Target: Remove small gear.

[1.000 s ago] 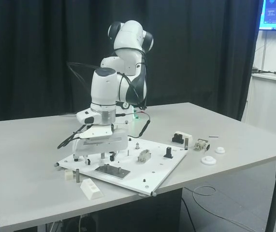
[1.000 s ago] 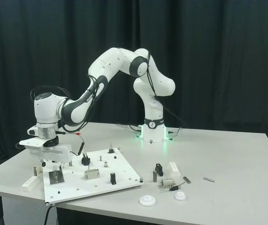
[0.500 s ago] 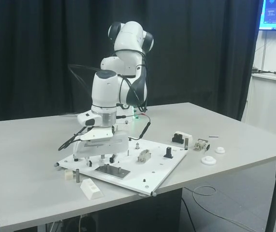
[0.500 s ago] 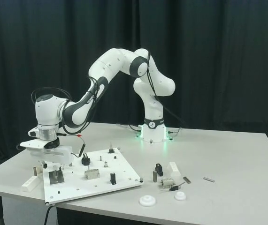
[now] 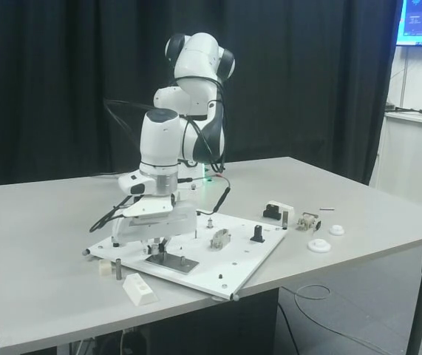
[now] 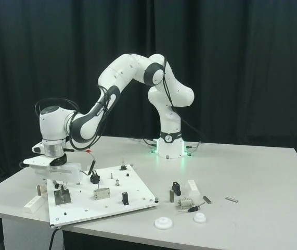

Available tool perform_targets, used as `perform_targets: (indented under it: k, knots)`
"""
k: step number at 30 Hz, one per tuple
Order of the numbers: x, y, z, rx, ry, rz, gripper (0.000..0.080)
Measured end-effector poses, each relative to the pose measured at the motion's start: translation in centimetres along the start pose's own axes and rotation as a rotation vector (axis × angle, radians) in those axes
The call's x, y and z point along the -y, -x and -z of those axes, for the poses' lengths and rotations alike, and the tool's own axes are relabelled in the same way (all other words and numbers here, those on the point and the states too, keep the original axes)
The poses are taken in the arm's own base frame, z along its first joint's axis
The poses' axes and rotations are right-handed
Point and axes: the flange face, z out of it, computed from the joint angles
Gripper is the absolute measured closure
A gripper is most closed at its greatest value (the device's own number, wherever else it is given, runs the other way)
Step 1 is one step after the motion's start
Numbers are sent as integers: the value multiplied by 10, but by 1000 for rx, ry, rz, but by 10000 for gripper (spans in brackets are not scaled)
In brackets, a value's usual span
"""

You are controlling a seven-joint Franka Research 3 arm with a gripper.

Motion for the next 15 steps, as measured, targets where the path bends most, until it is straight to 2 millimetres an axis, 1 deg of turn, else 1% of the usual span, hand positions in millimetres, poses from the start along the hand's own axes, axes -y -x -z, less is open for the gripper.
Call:
perform_targets:
  k: [3,4,15]
  knots:
    - [0,0,0,0,0,1,440]
    - [0,0,0,0,0,1,604]
    - [1,0,0,-1,0,2,604]
